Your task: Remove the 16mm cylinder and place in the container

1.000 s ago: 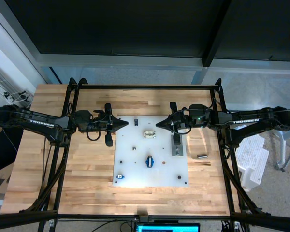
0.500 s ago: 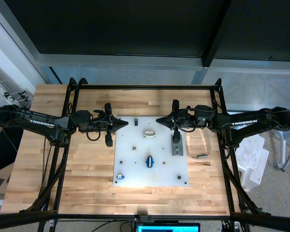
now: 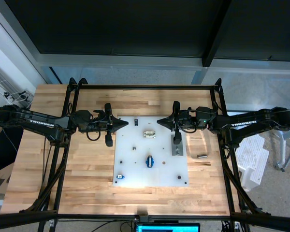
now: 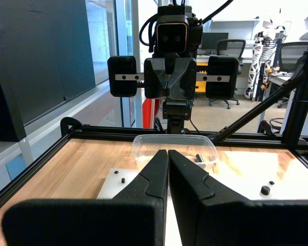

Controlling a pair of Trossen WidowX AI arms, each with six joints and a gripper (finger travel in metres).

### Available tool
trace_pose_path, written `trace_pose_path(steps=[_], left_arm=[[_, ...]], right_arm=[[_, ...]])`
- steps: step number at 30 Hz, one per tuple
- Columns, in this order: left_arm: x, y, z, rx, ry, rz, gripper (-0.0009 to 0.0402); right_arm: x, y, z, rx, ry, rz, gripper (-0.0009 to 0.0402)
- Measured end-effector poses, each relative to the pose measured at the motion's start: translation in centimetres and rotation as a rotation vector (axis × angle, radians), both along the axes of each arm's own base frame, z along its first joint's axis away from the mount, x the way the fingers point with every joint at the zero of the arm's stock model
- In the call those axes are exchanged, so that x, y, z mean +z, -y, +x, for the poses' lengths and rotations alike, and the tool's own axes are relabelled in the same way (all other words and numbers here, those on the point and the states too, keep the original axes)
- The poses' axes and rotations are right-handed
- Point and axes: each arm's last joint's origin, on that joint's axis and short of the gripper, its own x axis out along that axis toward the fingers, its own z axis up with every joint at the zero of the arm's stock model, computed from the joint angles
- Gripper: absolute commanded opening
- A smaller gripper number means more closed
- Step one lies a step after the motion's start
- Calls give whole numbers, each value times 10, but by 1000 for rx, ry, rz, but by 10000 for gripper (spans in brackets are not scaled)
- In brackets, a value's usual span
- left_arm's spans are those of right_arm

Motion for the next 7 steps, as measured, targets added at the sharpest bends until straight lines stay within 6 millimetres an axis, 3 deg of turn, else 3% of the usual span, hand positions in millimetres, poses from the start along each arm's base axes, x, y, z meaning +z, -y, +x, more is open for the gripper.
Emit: trace_pose_path(steps=[7], left_arm=[[0,0,0,0,0,0,0]], right_arm=[[-2,0,0,1,-5,5,0]])
